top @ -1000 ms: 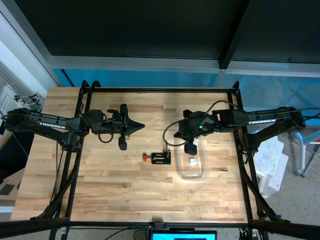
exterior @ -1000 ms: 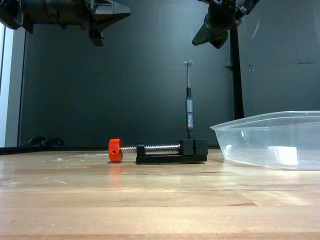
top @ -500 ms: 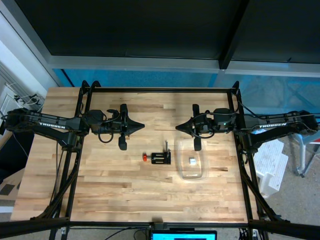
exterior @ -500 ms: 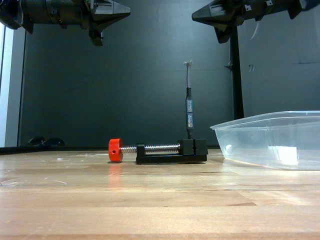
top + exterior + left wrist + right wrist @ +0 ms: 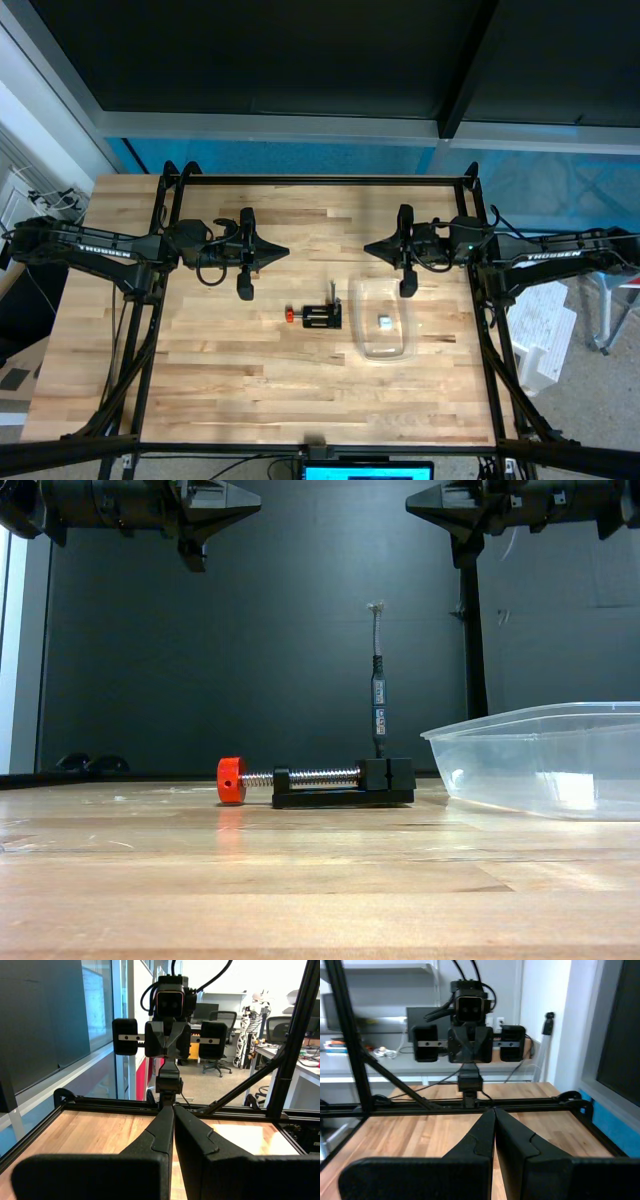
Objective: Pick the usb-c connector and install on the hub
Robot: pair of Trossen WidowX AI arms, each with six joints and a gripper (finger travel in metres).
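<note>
The hub [image 5: 320,317] lies mid-table, a small black block with an orange-red end [image 5: 231,780] and a thin dark pin [image 5: 378,695] standing straight up from it. I cannot make out the usb-c connector in any view. My left gripper [image 5: 284,251] hangs high over the table, back and left of the hub, shut and empty. My right gripper [image 5: 368,247] hangs at the same height, back and right of the hub, also shut and empty. The two point at each other; in each wrist view the fingertips [image 5: 173,1106] [image 5: 494,1109] meet with nothing between them.
A clear plastic tray [image 5: 362,340] sits just right of the hub with a tiny white square piece [image 5: 384,321] inside; it also shows in the low view [image 5: 540,760]. A black frame [image 5: 320,181] borders the wooden table.
The right arm has risen from above the tray, levelled out and drawn back to the right. The left arm, hub and tray have not moved.
</note>
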